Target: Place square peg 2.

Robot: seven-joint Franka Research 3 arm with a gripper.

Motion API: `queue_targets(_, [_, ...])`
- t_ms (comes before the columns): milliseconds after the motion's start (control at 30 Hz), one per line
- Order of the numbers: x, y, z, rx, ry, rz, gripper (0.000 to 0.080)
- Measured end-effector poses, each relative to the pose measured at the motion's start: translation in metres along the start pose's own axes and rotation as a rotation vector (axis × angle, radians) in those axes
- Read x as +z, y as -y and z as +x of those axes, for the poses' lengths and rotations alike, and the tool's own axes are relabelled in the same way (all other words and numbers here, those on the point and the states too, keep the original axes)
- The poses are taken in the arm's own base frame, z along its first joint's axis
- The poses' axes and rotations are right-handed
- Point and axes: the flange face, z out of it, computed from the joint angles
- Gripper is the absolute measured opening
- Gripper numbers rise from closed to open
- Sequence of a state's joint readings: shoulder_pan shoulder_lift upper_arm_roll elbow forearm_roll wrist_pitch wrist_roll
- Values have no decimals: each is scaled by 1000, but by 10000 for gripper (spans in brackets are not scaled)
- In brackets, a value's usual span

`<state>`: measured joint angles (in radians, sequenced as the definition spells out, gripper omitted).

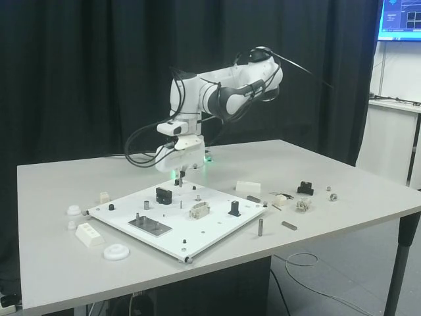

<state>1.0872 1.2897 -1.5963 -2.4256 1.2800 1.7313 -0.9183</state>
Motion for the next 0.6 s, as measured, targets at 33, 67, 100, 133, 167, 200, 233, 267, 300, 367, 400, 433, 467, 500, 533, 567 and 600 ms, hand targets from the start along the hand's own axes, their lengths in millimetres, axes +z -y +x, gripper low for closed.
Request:
queue_targets(33, [-2,0,0,0,-2,1,62])
queue_targets(67, [-4,0,0,0,-5,3,62])
queue_targets(100, [-5,1,0,-1,-7,4,62])
queue_targets(133, [-6,1,0,-1,-8,5,62])
queue_targets(167, [-7,1,0,-1,-10,6,62])
queue_targets(200, [-7,1,0,-2,-11,6,62])
queue_targets(233, [-7,1,0,-2,-12,6,62])
queue_targets(267, [-8,2,0,-3,-12,6,62])
queue_targets(300, [-8,2,0,-3,-13,6,62])
queue_targets(367, [-8,2,0,-5,-13,6,62])
queue_targets(400, [-8,3,1,-5,-13,6,62])
queue_targets(433, [-8,3,1,-6,-13,6,62])
queue_targets(467, [-8,3,1,-6,-13,6,62])
queue_targets(500, [-8,3,1,-6,-14,6,62])
queue_targets(533, [-8,3,1,-7,-14,6,62])
queue_targets(567, [-8,3,1,-7,-14,5,62])
queue_targets(600, [-8,3,1,-7,-15,5,62])
